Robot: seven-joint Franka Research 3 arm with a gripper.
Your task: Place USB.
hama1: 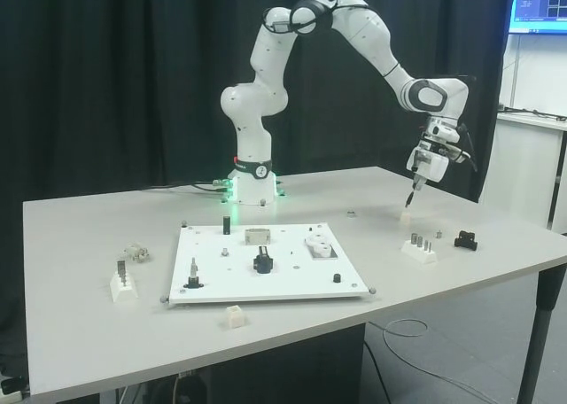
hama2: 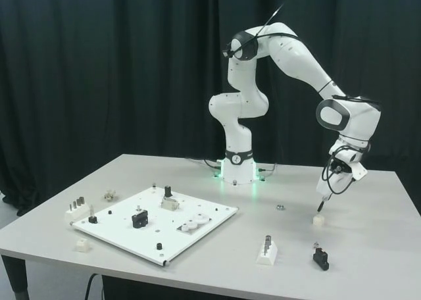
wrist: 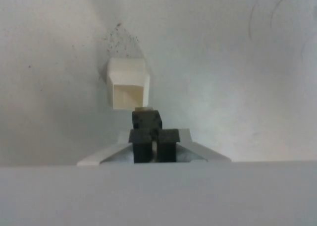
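Tool (hama1: 413, 194) holding USB (wrist: 146, 120) just above the holder (wrist: 128, 83) — board (hama1: 266, 262) well apart.

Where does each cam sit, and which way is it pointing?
Wrist view: on the arm's wrist, looking down past the black fingers, shut on a black USB plug, at a small white square holder.
First room view: off one table side, showing the whole white arm.
Second room view: off another side, whole arm too.
Shared: the large white square board.
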